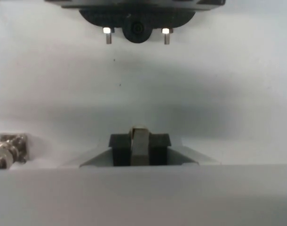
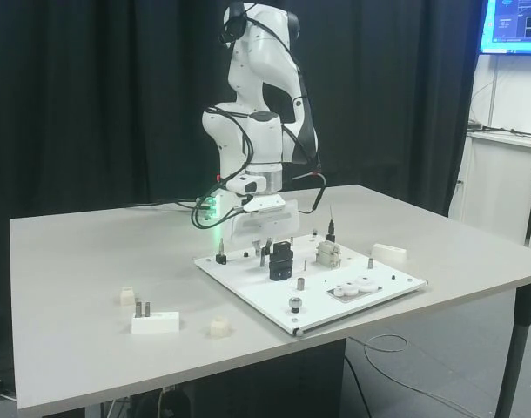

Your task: Insert square peg 2.

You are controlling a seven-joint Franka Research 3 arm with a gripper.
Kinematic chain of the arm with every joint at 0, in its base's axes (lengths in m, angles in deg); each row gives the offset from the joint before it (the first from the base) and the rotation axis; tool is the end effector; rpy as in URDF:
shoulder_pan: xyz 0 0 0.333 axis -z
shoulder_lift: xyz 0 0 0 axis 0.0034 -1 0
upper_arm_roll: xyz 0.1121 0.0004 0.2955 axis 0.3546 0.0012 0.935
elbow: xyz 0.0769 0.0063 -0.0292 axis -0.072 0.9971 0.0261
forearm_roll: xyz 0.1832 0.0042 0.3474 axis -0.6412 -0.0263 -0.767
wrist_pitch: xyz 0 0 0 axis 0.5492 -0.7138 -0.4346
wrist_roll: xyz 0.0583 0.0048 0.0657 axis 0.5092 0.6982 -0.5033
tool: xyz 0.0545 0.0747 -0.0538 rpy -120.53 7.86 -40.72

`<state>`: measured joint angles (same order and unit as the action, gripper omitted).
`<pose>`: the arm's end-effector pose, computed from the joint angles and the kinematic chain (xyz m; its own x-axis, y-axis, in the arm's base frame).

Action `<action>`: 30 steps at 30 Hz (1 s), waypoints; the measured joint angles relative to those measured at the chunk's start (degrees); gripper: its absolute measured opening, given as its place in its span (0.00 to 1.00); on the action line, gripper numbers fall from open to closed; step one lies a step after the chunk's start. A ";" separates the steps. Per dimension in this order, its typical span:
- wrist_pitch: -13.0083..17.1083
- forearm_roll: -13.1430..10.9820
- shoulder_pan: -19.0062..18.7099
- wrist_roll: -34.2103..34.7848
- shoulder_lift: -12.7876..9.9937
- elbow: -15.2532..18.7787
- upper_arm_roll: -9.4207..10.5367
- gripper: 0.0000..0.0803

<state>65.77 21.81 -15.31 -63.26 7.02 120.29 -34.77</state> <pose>0.4717 -0.1441 0.2252 0.8055 -0.5909 0.0439 -0.5896 -0.8067 -0.0411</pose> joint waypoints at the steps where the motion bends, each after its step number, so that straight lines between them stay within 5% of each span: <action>1: -0.01 0.00 0.00 -0.07 0.00 0.00 0.00 0.09; 30: -0.37 0.00 -0.02 -0.67 0.08 0.04 0.00 0.09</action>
<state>65.40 21.81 -15.32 -63.93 7.10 120.33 -34.77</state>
